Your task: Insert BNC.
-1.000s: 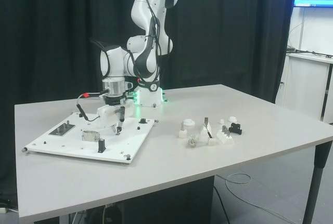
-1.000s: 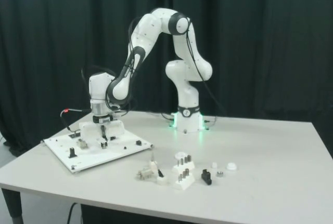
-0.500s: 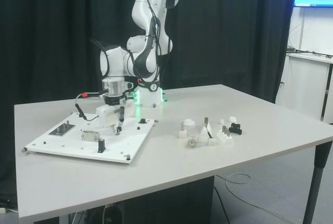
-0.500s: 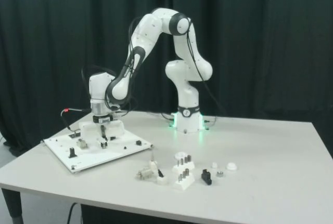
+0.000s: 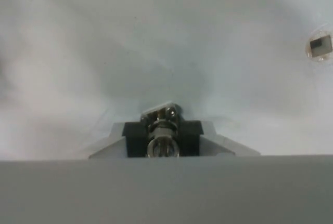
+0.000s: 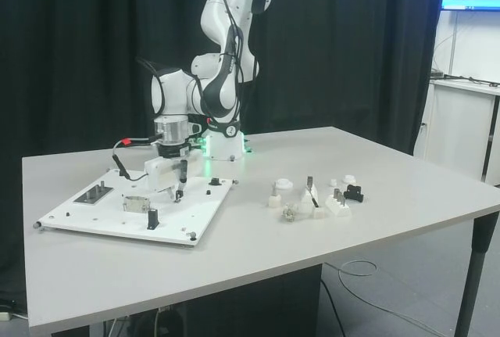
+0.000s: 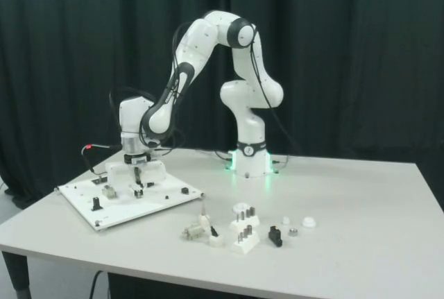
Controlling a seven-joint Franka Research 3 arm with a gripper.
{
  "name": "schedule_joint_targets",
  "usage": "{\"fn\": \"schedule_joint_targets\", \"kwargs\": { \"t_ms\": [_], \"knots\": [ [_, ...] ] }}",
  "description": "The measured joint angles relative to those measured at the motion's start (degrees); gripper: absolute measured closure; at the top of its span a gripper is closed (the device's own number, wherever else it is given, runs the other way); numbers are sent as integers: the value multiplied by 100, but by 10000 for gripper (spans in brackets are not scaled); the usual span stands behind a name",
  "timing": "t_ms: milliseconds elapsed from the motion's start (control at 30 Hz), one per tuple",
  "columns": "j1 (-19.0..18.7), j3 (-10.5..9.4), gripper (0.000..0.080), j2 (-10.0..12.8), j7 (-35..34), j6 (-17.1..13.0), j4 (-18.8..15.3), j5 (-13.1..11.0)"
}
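Wrist view is showing the BNC connector [image 5: 163,136] sitting upright in the centre of the picture, its grey metal barrel facing the camera and flanked on both sides by black fingers [image 5: 134,140] that are pressing against it, so the gripper [image 5: 163,141] is closing narrowly on the connector and carrying nothing else. Below it lies the white board [image 5: 156,42], and a small round fitting [image 5: 320,46] is sitting well apart.

From the 2 room cameras, the gripper [image 6: 178,184] is hanging just above the white board [image 6: 195,212] on the grey table [image 6: 258,251], near a metal bracket [image 6: 137,204] and a black post [image 6: 152,219]. Whether the plug is touching its socket cannot be told.

What could go wrong, as a judgement: the socket is hiding beneath the plug, so any sideways offset is going unseen, and pushing down then risks jamming the barrel on the rim. If the bayonet lugs are not lining up with the slots, the plug is likely stalling part-way. A light grip on a round barrel may also be letting it tilt under load. Loose parts [image 7: 236,229] on the table are lying well clear.
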State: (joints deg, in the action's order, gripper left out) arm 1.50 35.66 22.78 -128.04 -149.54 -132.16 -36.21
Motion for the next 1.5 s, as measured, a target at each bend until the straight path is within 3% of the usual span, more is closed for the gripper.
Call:
{"fn": "schedule_joint_targets", "kwargs": {
  "t_ms": [333,367,700,733,1033,1267,1500],
  "knots": [
    [-108,106,682,23,0,11,2,-94],
    [-113,110,437,24,0,11,2,-98],
    [-224,225,437,25,19,35,10,-99],
    [-243,246,26,25,22,39,15,-99],
    [-594,663,8,-17,57,214,108,-96],
    [-1056,1238,4,-88,144,626,220,-53],
    [-1599,1944,3,-130,147,1221,376,124]
  ]
}}
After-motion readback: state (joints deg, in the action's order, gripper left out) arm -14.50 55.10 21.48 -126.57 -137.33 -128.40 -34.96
